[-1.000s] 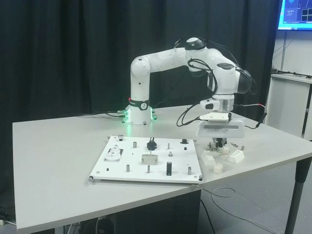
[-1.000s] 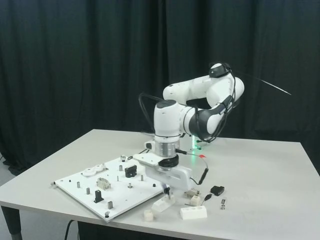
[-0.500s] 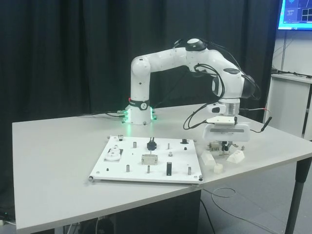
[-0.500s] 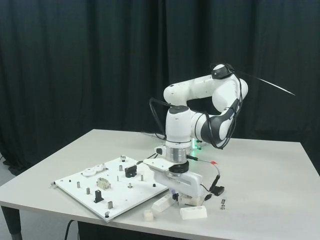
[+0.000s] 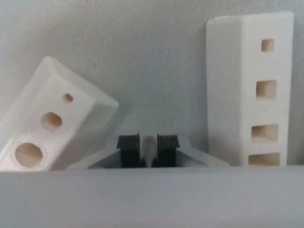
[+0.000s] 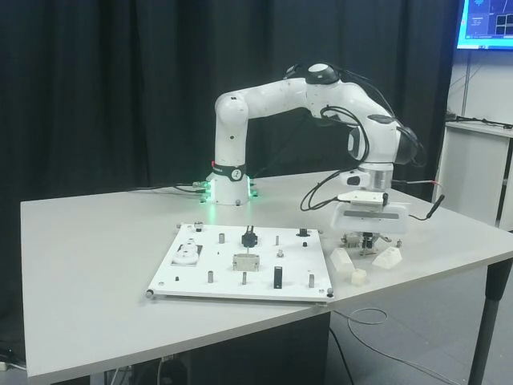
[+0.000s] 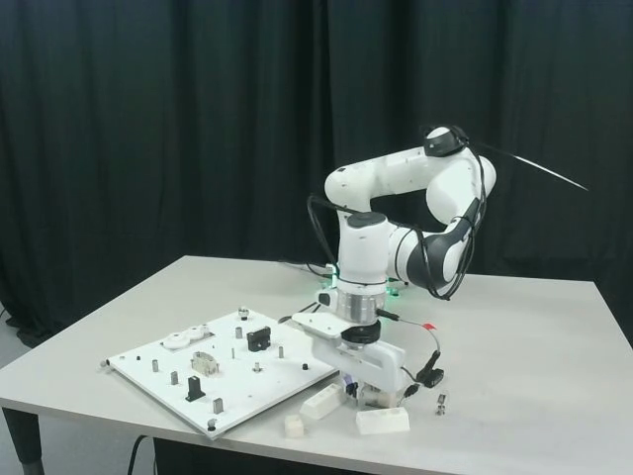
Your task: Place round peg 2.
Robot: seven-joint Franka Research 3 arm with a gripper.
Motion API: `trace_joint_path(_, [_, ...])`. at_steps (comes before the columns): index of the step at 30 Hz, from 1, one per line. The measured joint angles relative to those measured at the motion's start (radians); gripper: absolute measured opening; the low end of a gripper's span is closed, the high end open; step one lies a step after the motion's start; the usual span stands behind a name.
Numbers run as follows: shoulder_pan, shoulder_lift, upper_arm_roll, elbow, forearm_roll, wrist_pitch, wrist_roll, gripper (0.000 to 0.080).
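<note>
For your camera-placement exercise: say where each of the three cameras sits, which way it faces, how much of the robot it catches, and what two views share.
Wrist view: on the arm's wrist, looking down past the gripper holding a peg, between two white blocks.
First room view: off the table's front, facing the board and the whole arm.
Second room view: from the opposite side, board left of the arm.
All three show the square-holed block.

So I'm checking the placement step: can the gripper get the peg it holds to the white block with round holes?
Probably yes. The gripper, shut on the peg, hangs beside the block with round holes, whose holes face up uncovered.
</note>
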Motion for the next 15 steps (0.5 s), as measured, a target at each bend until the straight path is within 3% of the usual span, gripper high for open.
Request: trace_joint_path(15, [0.044, -0.009, 0.004, -0.045, 0.002, 0.049, 0.023, 0.0074])
